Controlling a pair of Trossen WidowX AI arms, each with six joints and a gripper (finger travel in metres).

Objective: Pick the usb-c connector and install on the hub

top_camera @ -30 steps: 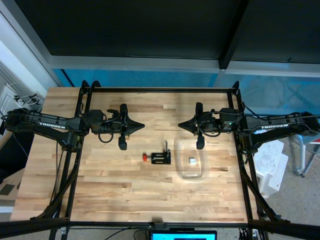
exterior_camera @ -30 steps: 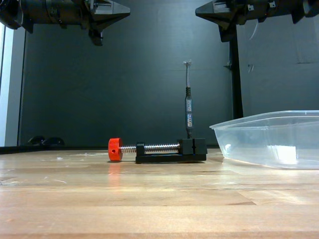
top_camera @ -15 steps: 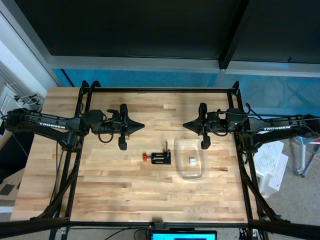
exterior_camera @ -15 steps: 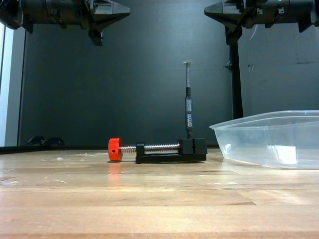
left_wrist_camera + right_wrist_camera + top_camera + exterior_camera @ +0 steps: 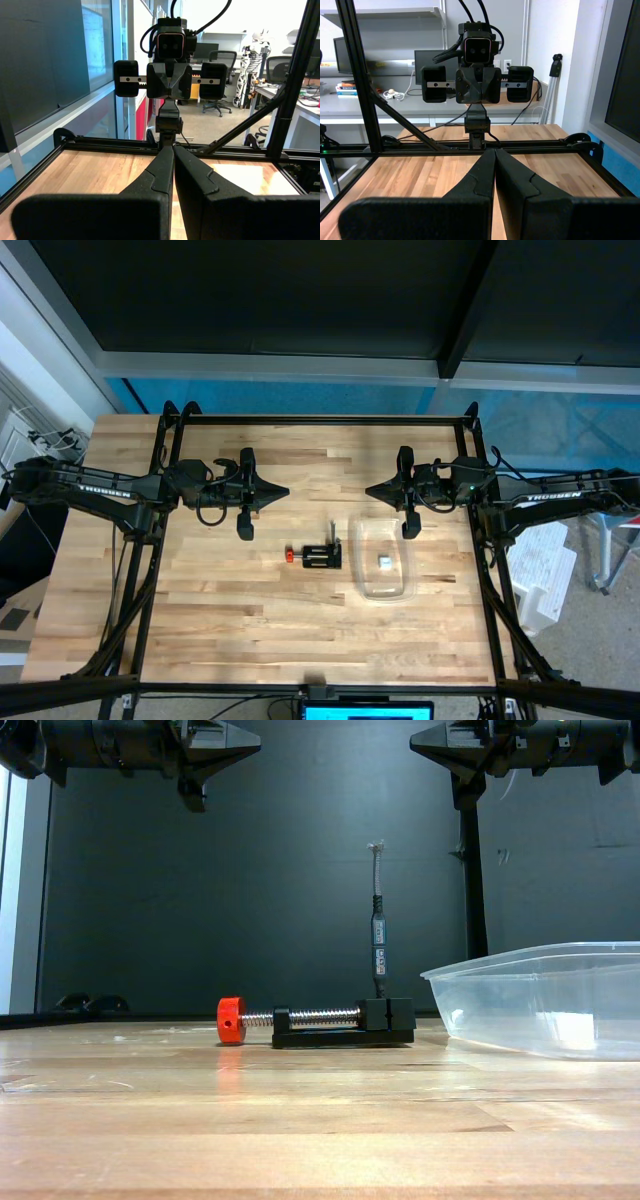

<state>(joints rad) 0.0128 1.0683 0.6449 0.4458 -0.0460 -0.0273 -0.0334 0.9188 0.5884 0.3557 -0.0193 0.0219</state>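
The hub (image 5: 316,557) is a small black block with an orange-red end, lying mid-table with a thin dark pin (image 5: 378,935) standing up from it; the low view also shows the hub (image 5: 340,1018). I cannot make out the usb-c connector in any view. My left gripper (image 5: 285,491) hovers shut, high above the table, behind and left of the hub. My right gripper (image 5: 368,492) hovers shut behind and right of it, facing the left one. Both hold nothing. In the wrist views the left gripper (image 5: 173,146) and right gripper (image 5: 495,149) have their fingers pressed together.
A clear plastic tray (image 5: 400,585) lies just right of the hub, with a tiny white square piece (image 5: 385,561) inside. In the low view the tray (image 5: 540,995) stands at the right. A black frame (image 5: 320,421) rims the table.
The right gripper drew back slightly to the right about a second ago and has held still since. The left arm, hub and tray have not moved.
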